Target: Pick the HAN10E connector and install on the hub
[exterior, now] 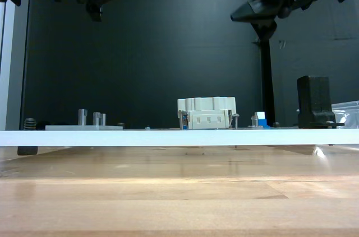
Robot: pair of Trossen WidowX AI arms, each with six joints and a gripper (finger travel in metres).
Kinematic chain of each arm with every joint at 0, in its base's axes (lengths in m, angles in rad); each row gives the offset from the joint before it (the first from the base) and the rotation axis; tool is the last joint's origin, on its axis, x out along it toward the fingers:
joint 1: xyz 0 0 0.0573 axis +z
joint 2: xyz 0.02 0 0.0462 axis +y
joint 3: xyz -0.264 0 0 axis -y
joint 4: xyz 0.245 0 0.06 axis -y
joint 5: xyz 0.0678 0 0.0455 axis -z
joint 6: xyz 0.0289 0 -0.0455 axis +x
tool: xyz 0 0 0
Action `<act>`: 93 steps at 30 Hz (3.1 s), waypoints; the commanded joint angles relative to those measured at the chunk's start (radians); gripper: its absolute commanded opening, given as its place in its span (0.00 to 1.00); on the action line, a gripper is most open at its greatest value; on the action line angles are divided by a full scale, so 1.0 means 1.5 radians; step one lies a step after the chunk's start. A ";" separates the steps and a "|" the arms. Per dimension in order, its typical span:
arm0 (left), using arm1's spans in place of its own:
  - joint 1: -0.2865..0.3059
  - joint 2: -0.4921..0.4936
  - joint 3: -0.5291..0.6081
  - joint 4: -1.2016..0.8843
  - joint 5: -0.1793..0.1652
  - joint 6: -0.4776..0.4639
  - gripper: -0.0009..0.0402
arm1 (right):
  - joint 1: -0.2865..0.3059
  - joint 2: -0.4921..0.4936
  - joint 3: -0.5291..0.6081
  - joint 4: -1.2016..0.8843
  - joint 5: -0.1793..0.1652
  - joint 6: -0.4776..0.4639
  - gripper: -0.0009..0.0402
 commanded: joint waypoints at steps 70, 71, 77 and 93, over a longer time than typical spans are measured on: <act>0.000 0.000 0.000 -0.002 0.000 0.000 0.02 | 0.169 0.105 0.171 -0.776 0.049 0.176 0.68; 0.000 0.000 0.000 -0.002 0.000 0.000 0.02 | 0.172 0.105 0.168 -0.775 0.057 0.180 0.69; 0.000 0.000 0.000 -0.002 0.000 0.000 0.02 | 0.189 0.105 0.145 -0.762 0.062 0.201 0.75; 0.000 0.000 0.000 -0.002 0.000 0.000 0.02 | 0.225 0.132 0.099 -0.708 0.064 0.190 0.73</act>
